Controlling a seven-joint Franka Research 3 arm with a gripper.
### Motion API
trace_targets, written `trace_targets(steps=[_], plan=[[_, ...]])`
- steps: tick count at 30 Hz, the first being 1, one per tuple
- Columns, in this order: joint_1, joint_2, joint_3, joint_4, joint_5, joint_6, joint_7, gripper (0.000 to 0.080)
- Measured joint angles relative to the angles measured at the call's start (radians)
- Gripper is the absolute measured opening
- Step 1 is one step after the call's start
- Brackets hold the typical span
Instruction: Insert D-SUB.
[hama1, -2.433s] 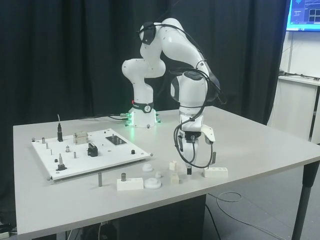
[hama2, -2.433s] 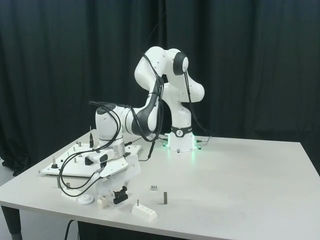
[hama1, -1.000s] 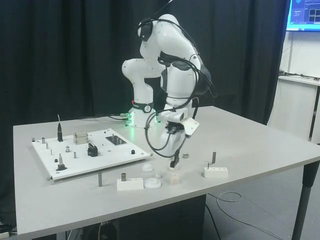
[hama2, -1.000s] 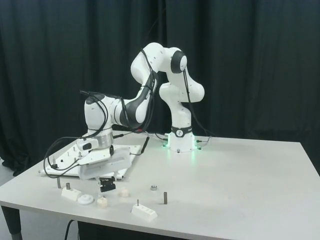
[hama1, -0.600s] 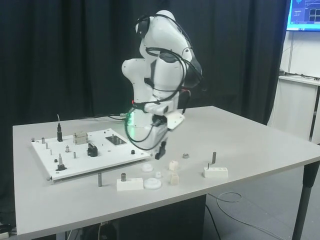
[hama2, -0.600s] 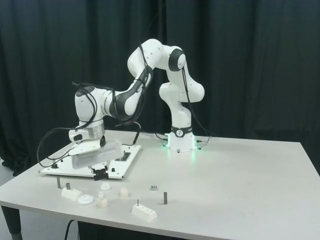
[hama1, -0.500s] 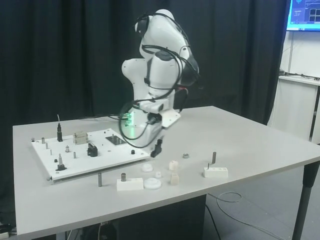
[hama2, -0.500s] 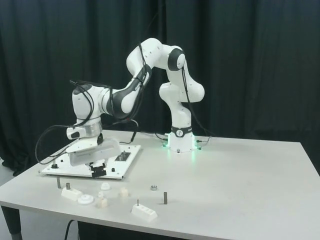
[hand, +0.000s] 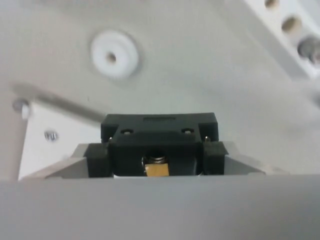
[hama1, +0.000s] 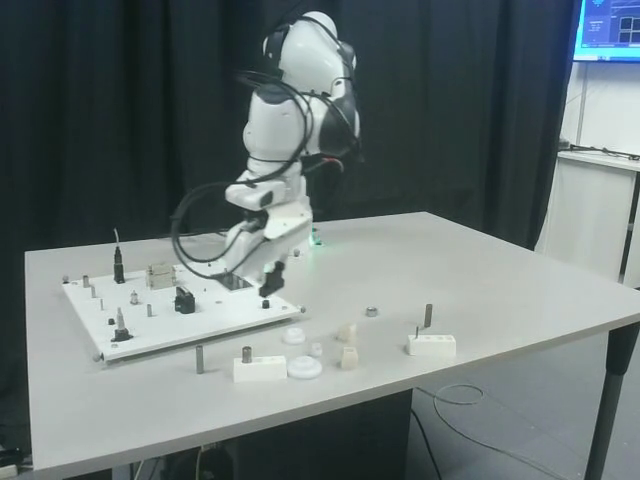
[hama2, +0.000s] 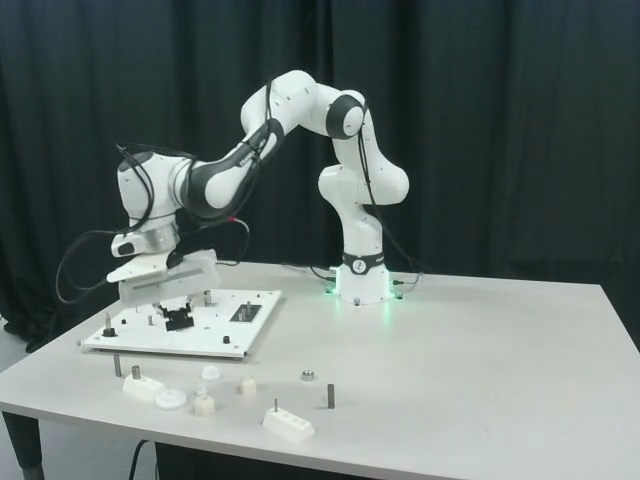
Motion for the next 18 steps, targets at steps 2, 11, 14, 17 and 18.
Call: trace_targets(steps=[2, 11, 14, 17, 18], plan=[[-0.003, -0.002, -0.016, 0.000, 0.008, -0.013, -0.020, 0.0380], [-0.006, -0.009, -0.085, -0.008, 0.043, -0.045, -0.040, 0.0380], [-0.006, -0.015, -0.107, -0.017, 0.056, -0.048, 0.002, 0.0380], [-0.006, -0.024, -0.129, -0.032, 0.065, -0.048, 0.076, 0.0380], [-0.006, -0.027, -0.137, -0.038, 0.066, -0.048, 0.094, 0.0380]])
